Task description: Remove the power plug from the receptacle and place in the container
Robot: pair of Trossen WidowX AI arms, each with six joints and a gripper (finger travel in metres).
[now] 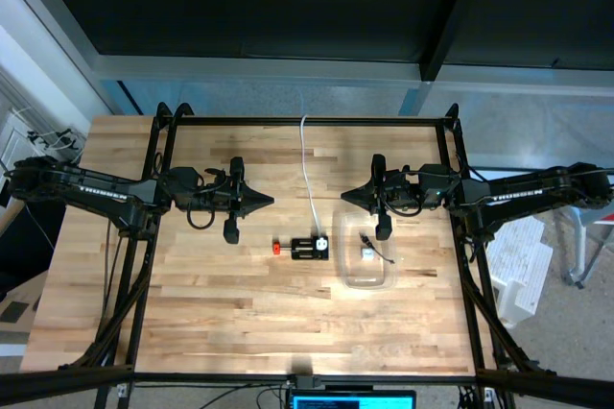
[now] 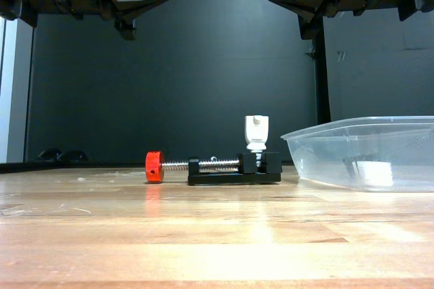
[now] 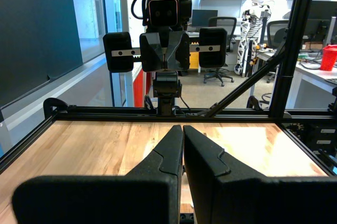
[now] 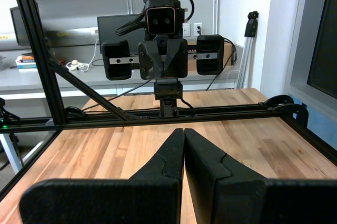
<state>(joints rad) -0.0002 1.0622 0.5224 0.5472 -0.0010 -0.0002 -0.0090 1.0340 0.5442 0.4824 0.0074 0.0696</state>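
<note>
The power plug (image 1: 366, 236), tiny and dark with a thin black wire tail, lies inside the container (image 1: 347, 279), a clear tray right of the vise. A small white cube (image 1: 367, 254) lies beside it. The receptacle (image 1: 321, 245) is a white socket held in a black vise (image 1: 305, 248) with a red knob (image 1: 276, 248); in the low view the receptacle (image 2: 256, 131) stands upright with nothing in it. My left gripper (image 1: 271, 202) hovers shut, high above the table, left of the vise. My right gripper (image 1: 343, 195) hovers shut, behind the container. The two face each other.
A white cable (image 1: 309, 169) runs from the receptacle to the table's far edge. A black frame rail (image 1: 307, 122) borders the table. In the low view the container (image 2: 366, 153) sits right of the vise (image 2: 234, 169).
</note>
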